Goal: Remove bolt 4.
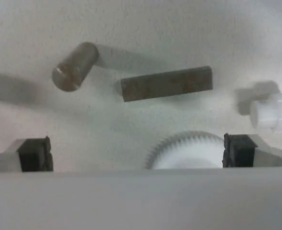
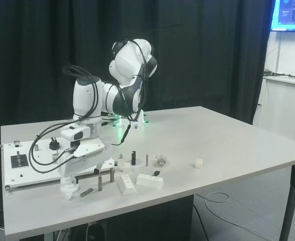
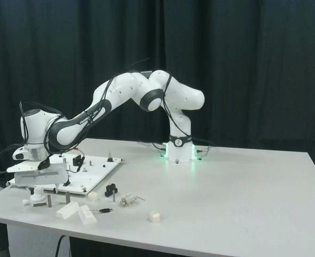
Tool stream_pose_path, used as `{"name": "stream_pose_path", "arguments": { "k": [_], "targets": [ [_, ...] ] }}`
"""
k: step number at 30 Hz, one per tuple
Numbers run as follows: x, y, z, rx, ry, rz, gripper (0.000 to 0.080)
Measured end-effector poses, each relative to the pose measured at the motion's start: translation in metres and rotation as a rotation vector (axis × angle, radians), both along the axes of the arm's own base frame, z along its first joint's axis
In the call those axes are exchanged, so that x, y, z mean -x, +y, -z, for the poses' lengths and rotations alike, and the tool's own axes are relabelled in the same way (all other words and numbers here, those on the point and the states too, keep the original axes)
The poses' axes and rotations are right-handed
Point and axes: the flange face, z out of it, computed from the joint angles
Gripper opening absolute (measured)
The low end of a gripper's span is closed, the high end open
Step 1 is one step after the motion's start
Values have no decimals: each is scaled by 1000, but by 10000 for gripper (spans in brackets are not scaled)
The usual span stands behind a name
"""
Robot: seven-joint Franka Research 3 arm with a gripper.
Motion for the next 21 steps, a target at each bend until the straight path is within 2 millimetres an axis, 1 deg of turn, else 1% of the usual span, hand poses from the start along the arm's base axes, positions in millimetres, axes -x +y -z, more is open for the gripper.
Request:
{"name": "stream_pose_path", "arguments": {
  "k": [5, 6, 14, 21],
  "targets": [
    [-5, 3, -13, 9, 9, 3, 719],
    [-6, 3, -16, 10, 13, 3, 798],
    [-11, 6, -37, 14, 29, 7, 799],
    [-11, 6, -49, 17, 27, 19, 800]
  ]
}}
